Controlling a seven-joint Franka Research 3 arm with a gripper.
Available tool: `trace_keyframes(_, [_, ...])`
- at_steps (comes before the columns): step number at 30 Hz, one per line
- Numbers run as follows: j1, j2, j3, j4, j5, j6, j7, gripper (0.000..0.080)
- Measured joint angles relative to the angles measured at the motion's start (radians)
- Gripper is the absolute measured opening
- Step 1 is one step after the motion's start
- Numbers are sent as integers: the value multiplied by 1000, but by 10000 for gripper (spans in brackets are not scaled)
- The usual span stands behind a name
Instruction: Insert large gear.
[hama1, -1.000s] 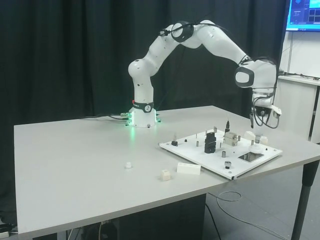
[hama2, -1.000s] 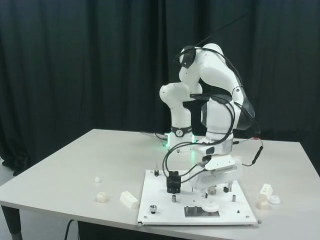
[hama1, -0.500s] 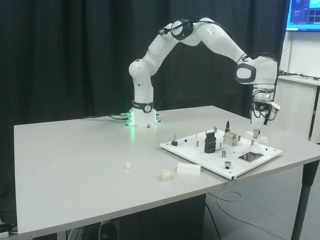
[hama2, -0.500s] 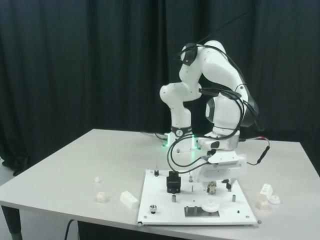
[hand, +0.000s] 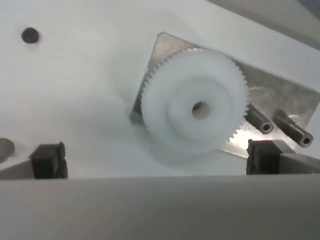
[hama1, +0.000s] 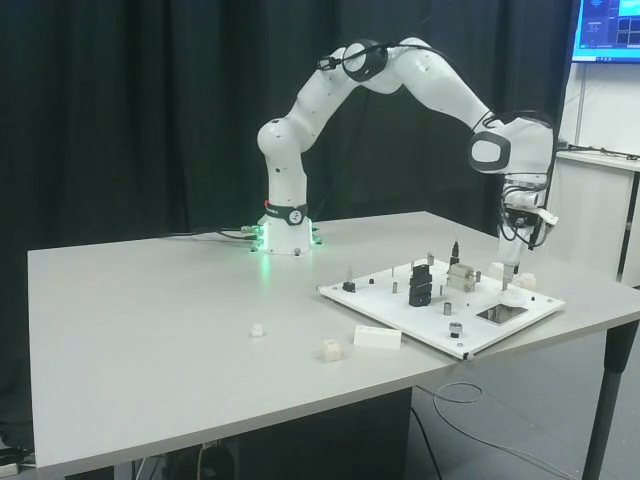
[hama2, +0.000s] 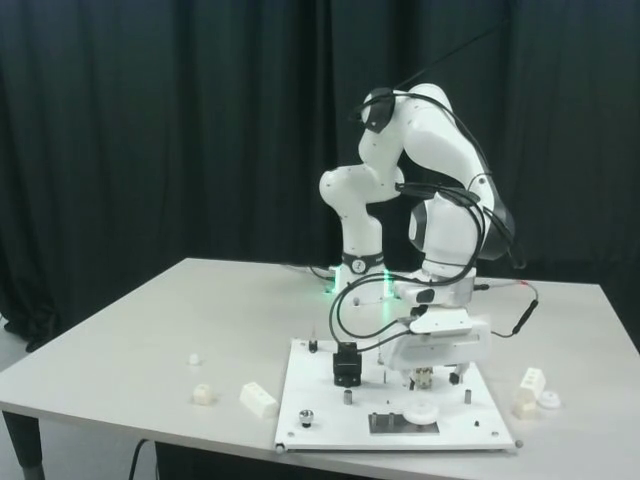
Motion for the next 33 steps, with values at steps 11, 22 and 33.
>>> trace_keyframes(11, [0, 22, 9, 0, 21, 36, 3, 800])
trace_keyframes(22, [0, 36, 16, 0, 40, 58, 3, 800])
trace_keyframes(33, [2, 42, 28, 0, 43, 63, 8, 800])
